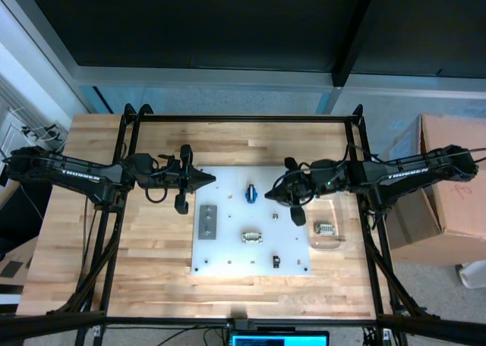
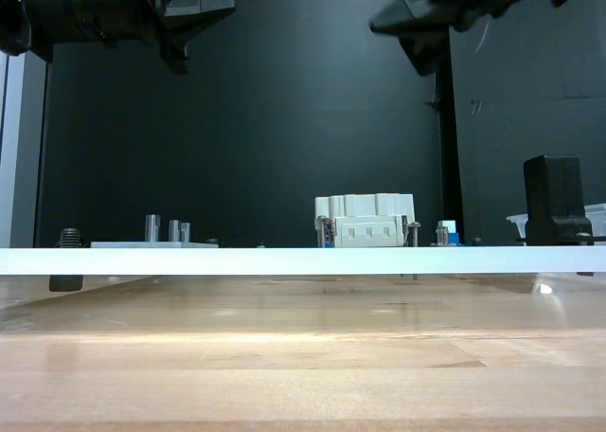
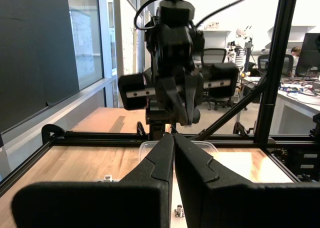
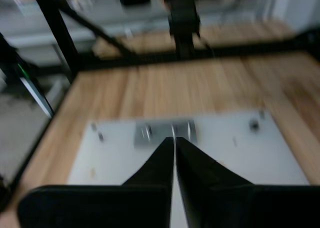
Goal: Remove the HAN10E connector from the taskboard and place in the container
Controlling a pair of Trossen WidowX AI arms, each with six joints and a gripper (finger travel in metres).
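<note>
Left gripper (image 1: 206, 178) and right gripper (image 1: 270, 193) are both closed on nothing, high over the taskboard (image 1: 228, 261). What looks like the HAN10E connector (image 1: 325, 228) lies loose in the container (image 1: 339, 243); a similar block (image 1: 252, 237) is seated on the board. Probably light, rigid plastic: pinch the long flat sides, off the contacts.

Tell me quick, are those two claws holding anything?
Left gripper: shut, empty, over the board, left edge.
Right gripper: shut, empty, over the board's right half.

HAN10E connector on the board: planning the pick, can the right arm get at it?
Likely yes: the connector sits uncovered on the board, right gripper shut above the board nearby, left gripper shut above its left edge.
</note>
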